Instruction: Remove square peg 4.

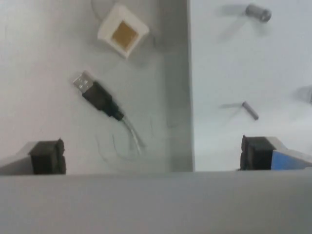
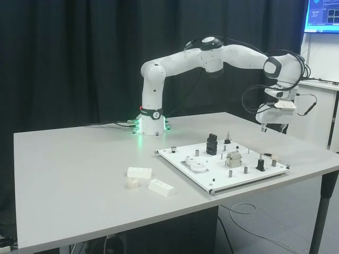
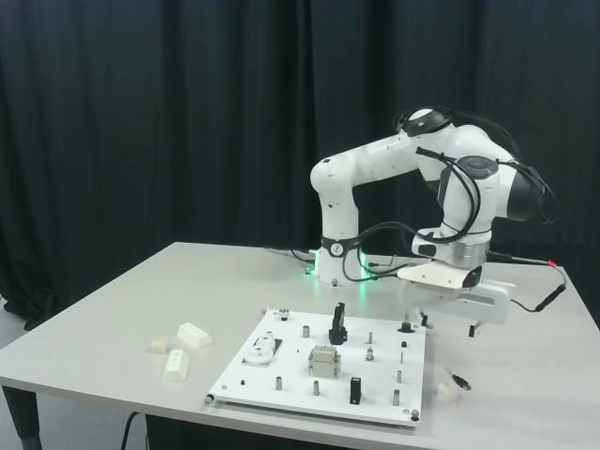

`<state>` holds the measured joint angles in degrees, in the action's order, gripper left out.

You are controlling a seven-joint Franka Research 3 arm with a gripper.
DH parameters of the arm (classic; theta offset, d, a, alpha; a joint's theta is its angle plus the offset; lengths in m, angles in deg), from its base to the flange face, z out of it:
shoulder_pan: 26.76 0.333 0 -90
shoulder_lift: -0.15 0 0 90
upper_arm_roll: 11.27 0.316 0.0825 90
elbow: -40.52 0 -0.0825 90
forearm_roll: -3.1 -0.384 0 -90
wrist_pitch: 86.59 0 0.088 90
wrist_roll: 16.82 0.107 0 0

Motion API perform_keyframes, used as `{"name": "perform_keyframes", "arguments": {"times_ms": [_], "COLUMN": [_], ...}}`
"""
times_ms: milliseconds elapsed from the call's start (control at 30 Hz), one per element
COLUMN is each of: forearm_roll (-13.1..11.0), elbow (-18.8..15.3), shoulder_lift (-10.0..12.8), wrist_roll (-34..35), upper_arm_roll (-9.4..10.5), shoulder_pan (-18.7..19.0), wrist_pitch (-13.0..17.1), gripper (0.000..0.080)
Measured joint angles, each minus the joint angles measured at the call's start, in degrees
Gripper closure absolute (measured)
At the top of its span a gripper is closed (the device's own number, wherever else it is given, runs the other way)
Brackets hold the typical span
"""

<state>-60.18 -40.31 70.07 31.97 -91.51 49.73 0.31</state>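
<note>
Currently, the end effector [image 1: 151, 155] is held spread and empty above the white board's [image 1: 243, 73] edge, near a USB plug [image 1: 97, 95].

I cannot tell which peg is number 4. A few small grey pegs [image 3: 398, 377] stand up straight on the white board [image 3: 281, 394], well apart from each other. From my wrist I see one thin grey peg [image 1: 250, 110] near the board's edge. It is still on the board.
</note>
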Motion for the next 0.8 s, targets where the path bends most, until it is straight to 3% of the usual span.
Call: {"name": "perform_keyframes", "arguments": {"times_ms": [367,800], "forearm_roll": [-0.19,-1.93], "elbow": [-1.55,-1.57], "shoulder_lift": [0.00,0.02], "wrist_roll": [-3.83,-7.87], "upper_arm_roll": [1.24,5.12], "shoulder_pan": [-1.73,-6.75], "wrist_pitch": [6.66,14.18], "gripper": [0.0003,0.0003]}}
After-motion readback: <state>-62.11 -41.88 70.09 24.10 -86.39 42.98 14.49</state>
